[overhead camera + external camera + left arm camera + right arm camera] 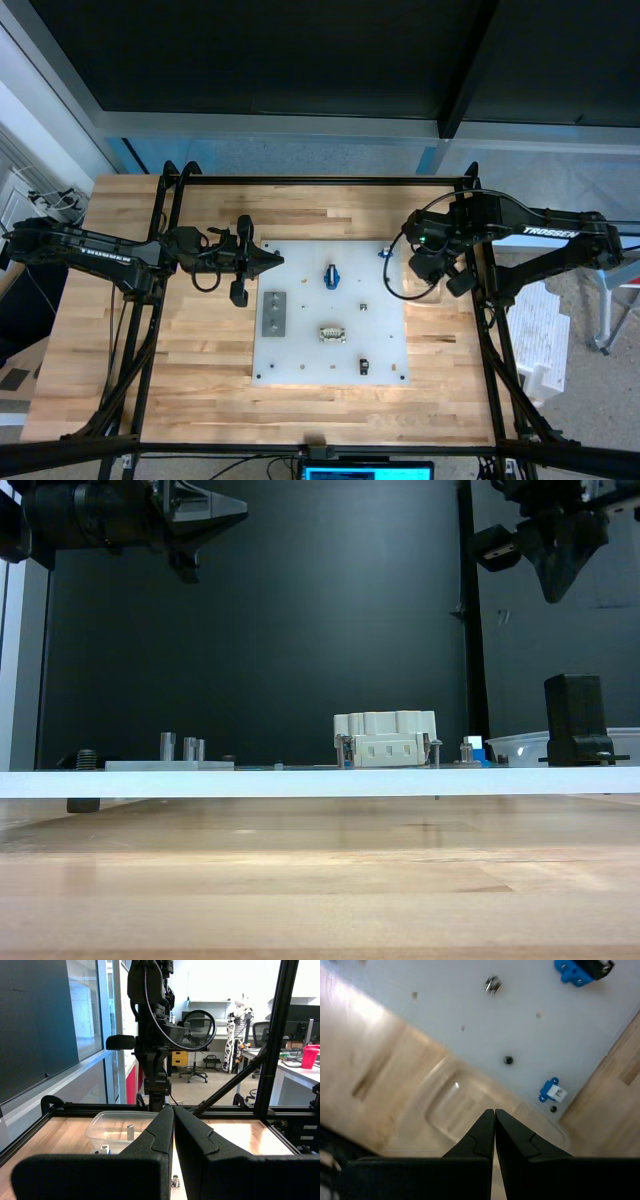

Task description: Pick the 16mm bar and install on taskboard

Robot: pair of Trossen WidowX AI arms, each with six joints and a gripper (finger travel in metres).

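In the high view, the white taskboard (330, 345) lies flat in the middle of the wooden table (120, 340). The left gripper (272, 257) hovers over the board's far left corner, pointing inward. The right gripper (430, 268) hangs just off the board's far right corner, over a clear tray (412, 285) that sits against that edge. On the board are a grey block (274, 312) near its left edge and a blue knob (332, 275) toward its far side.

From the low view, the left gripper (238, 514) and the right gripper (555, 588) both hang well above the taskboard (300, 783), touching nothing. The right one points straight down. A cream connector (385, 740) stands on the board.

The left wrist view shows the left gripper (173, 1110) with its fingers pressed together and nothing between them. Beyond the tips a short metal bar (130, 1132) stands upright inside the tray (102, 1127) – off the taskboard, not on it.

The right wrist view shows the right gripper (494, 1111) with its fingers likewise together and empty – held above the tray (445, 1110), beside the edge of the taskboard (470, 1020).
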